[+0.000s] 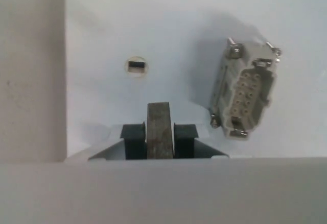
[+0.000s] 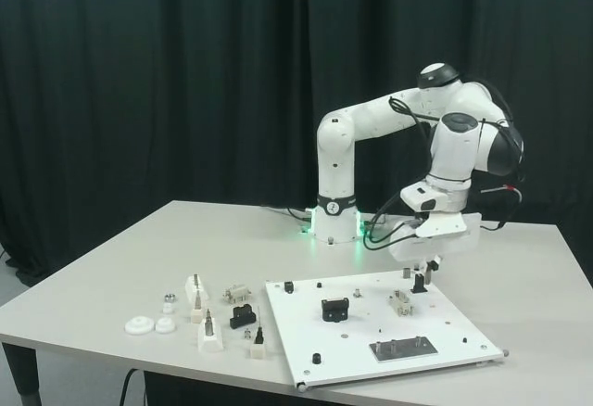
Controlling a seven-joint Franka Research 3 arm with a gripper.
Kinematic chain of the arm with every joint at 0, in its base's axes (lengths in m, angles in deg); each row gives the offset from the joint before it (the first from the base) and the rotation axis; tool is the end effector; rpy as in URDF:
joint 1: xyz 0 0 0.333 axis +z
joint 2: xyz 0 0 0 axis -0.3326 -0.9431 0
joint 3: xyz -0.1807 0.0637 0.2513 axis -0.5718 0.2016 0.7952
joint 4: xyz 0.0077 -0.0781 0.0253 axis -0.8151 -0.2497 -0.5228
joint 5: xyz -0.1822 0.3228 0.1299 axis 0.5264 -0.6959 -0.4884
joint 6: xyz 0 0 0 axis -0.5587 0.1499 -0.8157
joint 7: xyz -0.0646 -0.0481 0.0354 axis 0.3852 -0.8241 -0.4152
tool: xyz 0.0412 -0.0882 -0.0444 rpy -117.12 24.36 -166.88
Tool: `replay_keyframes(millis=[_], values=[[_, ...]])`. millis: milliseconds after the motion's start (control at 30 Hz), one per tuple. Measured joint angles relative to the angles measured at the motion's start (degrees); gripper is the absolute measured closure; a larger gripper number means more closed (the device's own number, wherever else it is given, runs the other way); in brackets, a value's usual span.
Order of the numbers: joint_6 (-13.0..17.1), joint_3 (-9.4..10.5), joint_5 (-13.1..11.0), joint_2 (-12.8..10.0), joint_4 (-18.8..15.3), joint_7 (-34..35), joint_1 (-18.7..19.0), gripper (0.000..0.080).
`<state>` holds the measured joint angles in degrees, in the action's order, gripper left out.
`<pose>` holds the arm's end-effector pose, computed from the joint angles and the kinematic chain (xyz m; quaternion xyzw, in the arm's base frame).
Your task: Insert square peg 3.
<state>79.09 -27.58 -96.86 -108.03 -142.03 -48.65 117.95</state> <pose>0.4981 0.3102 0.2848 0.9902 -0.1016 -0.0685 0.0668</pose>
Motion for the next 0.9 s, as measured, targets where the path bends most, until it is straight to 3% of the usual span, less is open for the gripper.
replay_keyframes(millis=[300,900], values=[[2.32,1.17,-0.25,0.01,-2.14,1.78,0.0,0.0689],[2.45,2.04,-0.53,0.13,-2.97,3.32,0.93,0.0689]])
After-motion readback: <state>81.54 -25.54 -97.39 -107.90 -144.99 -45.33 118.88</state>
